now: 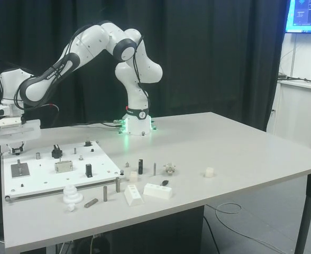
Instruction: Remove bolt 4.
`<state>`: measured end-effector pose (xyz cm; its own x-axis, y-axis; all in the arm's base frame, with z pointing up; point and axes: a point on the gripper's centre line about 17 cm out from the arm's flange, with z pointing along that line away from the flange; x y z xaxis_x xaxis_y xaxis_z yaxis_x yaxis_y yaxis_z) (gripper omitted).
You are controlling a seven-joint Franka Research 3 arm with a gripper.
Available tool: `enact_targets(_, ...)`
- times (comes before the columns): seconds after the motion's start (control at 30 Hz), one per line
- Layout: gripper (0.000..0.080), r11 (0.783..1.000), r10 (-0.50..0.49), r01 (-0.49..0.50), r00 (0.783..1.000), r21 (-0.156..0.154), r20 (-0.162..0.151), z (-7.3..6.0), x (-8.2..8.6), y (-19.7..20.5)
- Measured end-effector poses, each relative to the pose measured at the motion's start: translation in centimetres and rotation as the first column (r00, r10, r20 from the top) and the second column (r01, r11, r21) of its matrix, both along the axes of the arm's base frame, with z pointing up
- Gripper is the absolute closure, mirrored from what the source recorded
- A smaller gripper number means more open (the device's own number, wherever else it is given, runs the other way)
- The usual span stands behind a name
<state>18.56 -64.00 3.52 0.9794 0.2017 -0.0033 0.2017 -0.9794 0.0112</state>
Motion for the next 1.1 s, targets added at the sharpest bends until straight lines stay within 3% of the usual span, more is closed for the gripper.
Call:
enact_targets(0.4, 0.0559, 0.989, 0.151, -0.151, 0.989, 0.002, -0.007, 0.01, -0.02, -0.04)
enact_targets(1.1, 0.0559, 0.937, 0.348, -0.348, 0.937, 0.002, -0.009, 0.04, 0.0, -0.1)
